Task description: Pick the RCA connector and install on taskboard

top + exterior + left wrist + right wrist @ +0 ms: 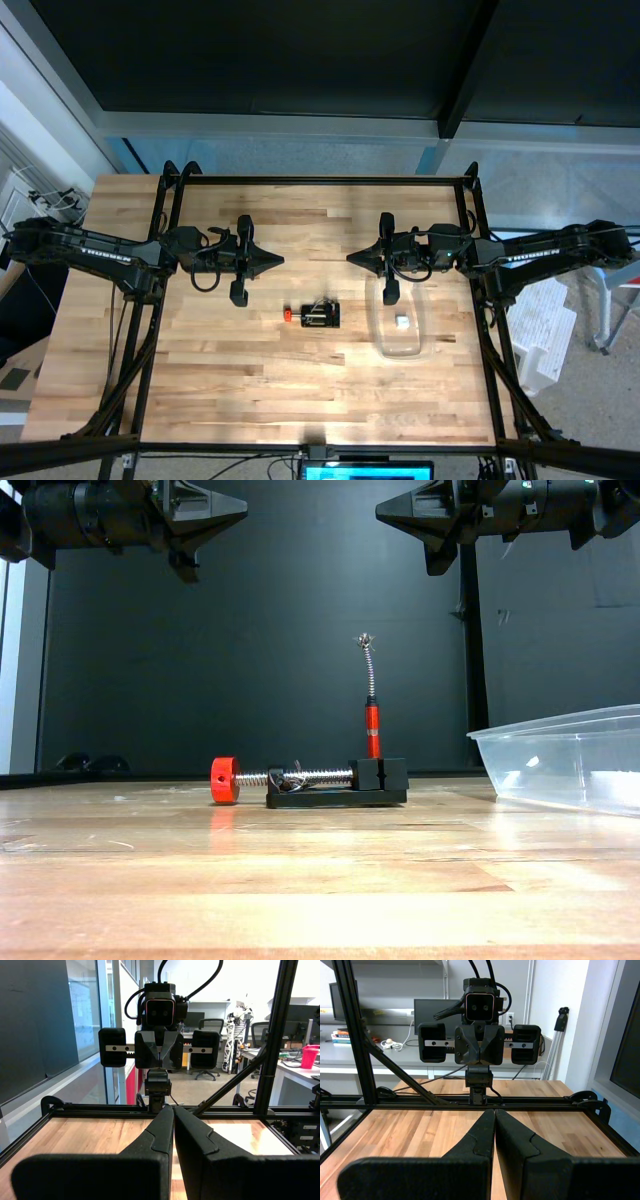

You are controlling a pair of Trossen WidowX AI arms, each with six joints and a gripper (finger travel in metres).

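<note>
Both closed and empty, left tool (pixel 279 261) faces right tool (pixel 350 258) high over table (pixel 250 385).

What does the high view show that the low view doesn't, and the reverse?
High view only: the whole table and a clear look at the white cube in the clear tray. Low view only: an upright red post on the taskboard, topped by a bent spring. Both: taskboard, red knob, tray, and the left gripper and right gripper raised, facing each other, jaws shut. The RCA connector is identifiable in neither.
</note>
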